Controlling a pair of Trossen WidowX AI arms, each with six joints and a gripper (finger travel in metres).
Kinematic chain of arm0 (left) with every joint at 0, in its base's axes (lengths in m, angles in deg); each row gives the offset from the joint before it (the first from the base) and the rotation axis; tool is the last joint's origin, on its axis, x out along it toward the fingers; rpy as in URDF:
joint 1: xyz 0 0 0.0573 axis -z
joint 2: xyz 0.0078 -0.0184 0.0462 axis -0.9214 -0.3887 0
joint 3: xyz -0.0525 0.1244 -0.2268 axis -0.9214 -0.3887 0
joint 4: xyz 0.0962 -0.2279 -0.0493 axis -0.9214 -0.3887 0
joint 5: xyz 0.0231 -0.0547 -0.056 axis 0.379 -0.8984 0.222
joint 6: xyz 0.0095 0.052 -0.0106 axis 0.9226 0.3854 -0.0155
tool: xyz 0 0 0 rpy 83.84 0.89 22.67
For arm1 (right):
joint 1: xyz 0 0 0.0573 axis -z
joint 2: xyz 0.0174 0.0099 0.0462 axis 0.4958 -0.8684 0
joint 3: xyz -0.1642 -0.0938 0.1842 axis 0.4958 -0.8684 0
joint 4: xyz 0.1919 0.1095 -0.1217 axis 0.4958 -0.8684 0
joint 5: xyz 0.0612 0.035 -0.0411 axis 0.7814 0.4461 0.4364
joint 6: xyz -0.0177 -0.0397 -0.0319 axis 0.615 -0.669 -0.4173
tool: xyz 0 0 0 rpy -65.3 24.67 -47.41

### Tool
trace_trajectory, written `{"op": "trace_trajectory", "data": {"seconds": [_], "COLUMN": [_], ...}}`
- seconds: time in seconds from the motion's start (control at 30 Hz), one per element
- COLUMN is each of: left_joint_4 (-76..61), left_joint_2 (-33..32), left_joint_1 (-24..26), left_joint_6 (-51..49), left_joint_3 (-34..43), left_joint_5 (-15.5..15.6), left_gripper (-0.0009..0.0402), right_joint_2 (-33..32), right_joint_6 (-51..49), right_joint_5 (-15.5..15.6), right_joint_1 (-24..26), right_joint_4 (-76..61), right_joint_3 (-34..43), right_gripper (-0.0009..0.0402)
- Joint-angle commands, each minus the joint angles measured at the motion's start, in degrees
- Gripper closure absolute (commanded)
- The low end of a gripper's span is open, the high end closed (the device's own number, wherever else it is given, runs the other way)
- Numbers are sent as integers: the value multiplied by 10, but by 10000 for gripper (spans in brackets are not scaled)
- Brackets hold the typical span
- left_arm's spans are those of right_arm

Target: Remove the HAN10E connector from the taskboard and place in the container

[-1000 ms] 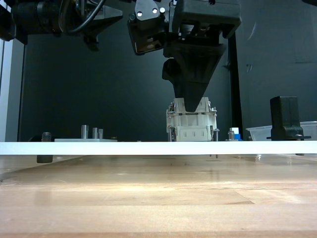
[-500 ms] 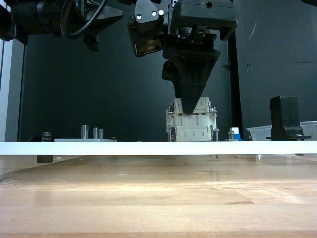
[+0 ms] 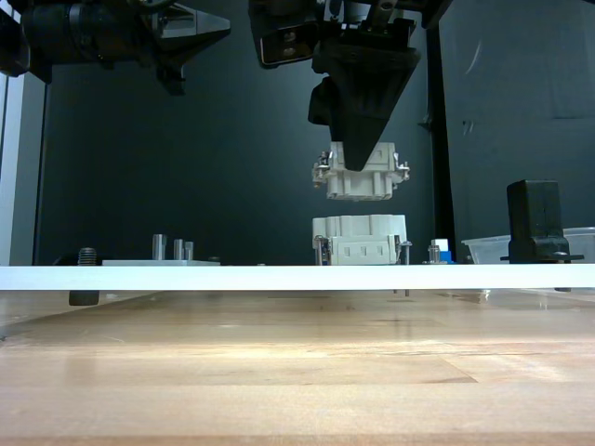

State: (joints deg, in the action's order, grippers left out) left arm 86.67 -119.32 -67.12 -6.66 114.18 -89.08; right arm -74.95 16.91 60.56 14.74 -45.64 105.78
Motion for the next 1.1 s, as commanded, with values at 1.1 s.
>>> {"op": "trace_trajectory", "data": {"seconds": [1.1], "left_joint_4": [0], "left_joint_2": [0], "left_joint_1": [0], "left_joint_6": [0], "left_joint_3": [0], "left_joint_5": [0], "left_gripper": [393], "right_joint_2": [139], "right_joint_6": [63], "right_joint_5": [-47], "right_joint_1": [-70], "right_joint_4": [-54], "right_joint_3": [-129], "right_gripper": [357]}}
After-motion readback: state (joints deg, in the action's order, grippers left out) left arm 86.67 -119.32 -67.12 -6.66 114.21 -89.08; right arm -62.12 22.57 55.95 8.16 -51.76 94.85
